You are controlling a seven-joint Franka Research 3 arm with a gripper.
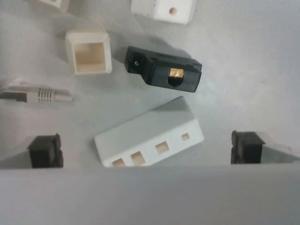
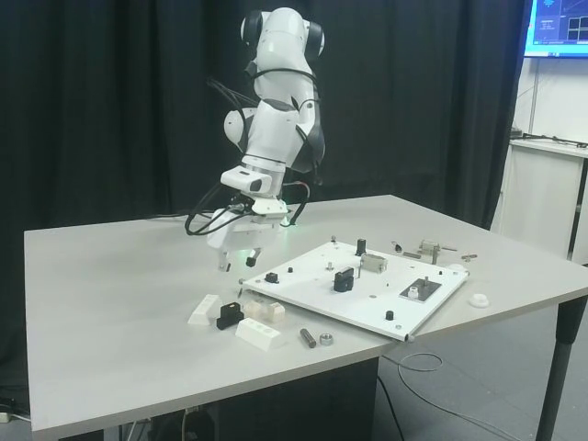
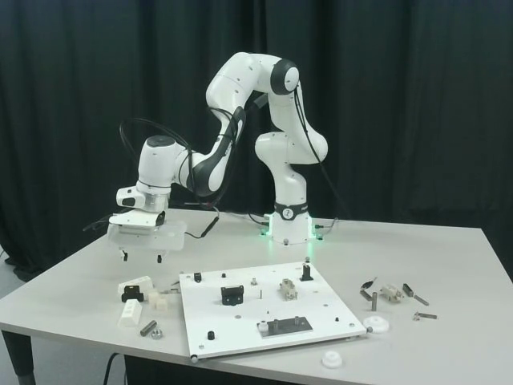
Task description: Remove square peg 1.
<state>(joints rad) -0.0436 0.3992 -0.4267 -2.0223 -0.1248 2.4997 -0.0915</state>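
End effector hovering over loose parts, fingers apart and empty!

No peg seated in the white block below; its four square holes look bare (so the target's unclear). Risk: descending, it grabs the black connector just beside it instead. Grey worktop, white board, black curtains behind.
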